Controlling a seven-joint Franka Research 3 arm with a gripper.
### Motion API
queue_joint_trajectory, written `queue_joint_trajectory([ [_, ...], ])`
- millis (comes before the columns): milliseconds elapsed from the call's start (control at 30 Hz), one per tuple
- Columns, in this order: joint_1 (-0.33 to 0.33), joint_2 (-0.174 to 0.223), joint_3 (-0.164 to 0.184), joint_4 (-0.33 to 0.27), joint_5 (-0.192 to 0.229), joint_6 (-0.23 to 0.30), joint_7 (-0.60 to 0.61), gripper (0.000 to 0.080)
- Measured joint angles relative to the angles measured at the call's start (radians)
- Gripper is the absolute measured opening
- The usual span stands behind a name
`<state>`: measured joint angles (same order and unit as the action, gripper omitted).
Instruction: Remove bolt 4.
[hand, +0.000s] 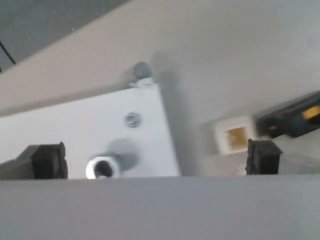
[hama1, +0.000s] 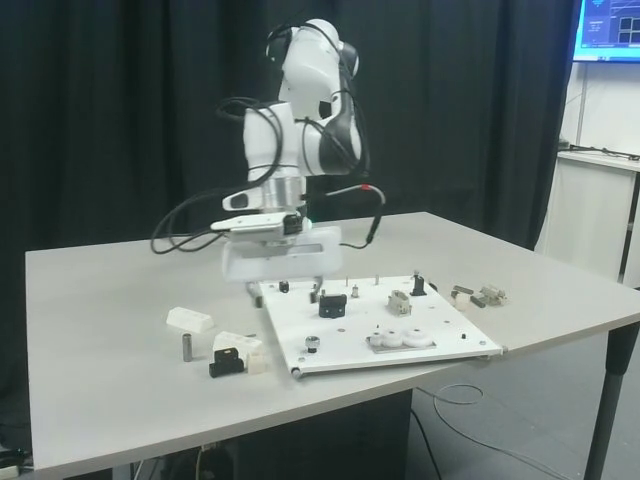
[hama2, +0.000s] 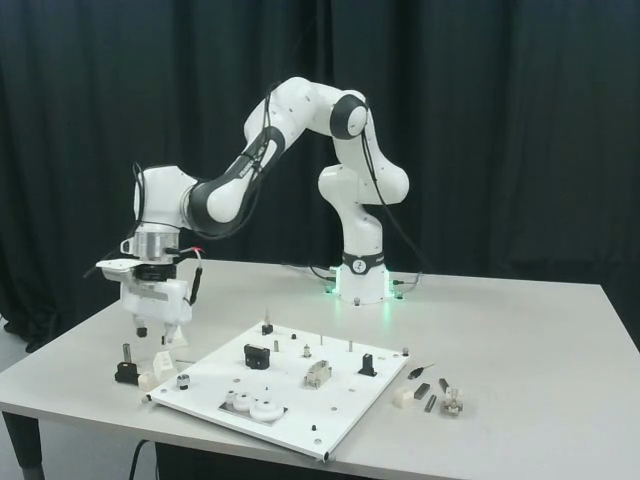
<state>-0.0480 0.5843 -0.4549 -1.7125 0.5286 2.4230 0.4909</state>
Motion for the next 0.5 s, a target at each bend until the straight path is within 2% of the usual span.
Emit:
queue_joint_trajectory([
  [267,0.045,-0.006,-0.003,0.002,-0.070,-0.016,0.285,0.0800],
  [500,0.070,-0.006,-0.009,0.023,-0.135,-0.081,0.540,0.0800],
])
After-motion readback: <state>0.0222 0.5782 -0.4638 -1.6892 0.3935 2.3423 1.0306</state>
